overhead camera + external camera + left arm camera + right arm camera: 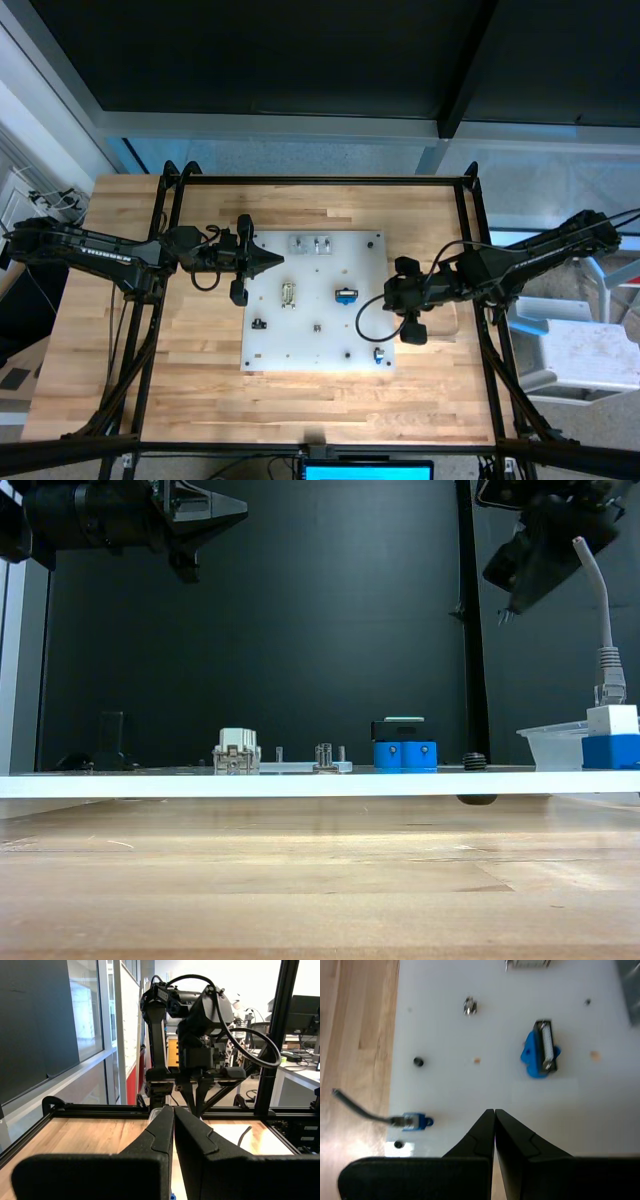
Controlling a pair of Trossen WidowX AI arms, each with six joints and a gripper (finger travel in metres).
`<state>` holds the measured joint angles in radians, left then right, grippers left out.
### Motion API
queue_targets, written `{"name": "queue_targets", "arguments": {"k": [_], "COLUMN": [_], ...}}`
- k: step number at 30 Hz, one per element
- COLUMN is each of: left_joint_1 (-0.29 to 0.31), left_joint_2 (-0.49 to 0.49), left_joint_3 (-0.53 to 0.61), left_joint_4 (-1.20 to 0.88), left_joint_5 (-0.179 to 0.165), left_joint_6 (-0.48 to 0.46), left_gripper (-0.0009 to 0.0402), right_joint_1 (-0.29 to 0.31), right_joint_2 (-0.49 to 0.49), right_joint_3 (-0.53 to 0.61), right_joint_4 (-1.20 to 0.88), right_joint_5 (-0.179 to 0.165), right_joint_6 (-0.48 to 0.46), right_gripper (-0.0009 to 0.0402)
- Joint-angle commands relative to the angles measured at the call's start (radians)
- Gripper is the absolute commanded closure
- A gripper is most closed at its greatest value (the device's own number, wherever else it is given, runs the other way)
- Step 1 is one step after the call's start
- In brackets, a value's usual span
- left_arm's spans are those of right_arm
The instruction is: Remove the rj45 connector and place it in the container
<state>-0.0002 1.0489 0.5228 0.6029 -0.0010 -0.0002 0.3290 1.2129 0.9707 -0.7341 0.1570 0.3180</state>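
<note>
Tabletop (pixel 150 340): light wood planks; black frame (pixel 320 181) stands along the far and side edges. White board (pixel 300 345) lies flat, roughly mid-table. Container (pixel 445 322) sits on the wood just beside the board's right edge, largely hidden under the right arm. Left gripper (pixel 277 260) hangs over the board's left edge, fingers pressed together. Right gripper (pixel 388 294) hangs over the board's right edge, fingers likewise together. Both well clear of the surface

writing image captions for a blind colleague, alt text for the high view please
Seen from above, a white board of small connectors lies on a wooden table. The left gripper, shut, hovers over its left edge; the right gripper, shut, over its right edge, near the plugged-in rj45 connector.
</note>
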Motion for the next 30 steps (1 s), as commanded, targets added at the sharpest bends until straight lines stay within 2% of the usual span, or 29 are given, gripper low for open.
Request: {"name": "queue_targets", "arguments": {"k": [1,13,15,24,27,30], "left_joint_1": [0.000,0.000,0.000,0.000,0.000,0.000], "left_joint_2": [0.000,0.000,0.000,0.000,0.000,0.000], "left_joint_3": [0.000,0.000,0.000,0.000,0.000,0.000], "left_joint_4": [0.000,0.000,0.000,0.000,0.000,0.000], "left_joint_5": [0.000,0.000,0.000,0.000,0.000,0.000], "left_joint_6": [0.000,0.000,0.000,0.000,0.000,0.000], "left_gripper": [0.0393,0.0393,0.0393,0.0393,0.0393,0.0393], "right_joint_1": [0.024,0.119,0.135,0.188,0.203,0.216], "right_joint_2": [0.000,0.040,0.046,0.095,0.109,0.124], "right_joint_3": [-0.001,-0.001,-0.001,0.004,0.016,0.027], "right_joint_4": [-0.026,-0.072,-0.083,-0.087,-0.087,-0.087], "right_joint_5": [0.001,0.001,0.009,0.010,0.035,0.035], "right_joint_6": [0.047,0.135,0.149,0.201,0.224,0.229], "right_gripper": [0.0393,0.0392,0.0386,0.0323,0.0296,0.0264]}}
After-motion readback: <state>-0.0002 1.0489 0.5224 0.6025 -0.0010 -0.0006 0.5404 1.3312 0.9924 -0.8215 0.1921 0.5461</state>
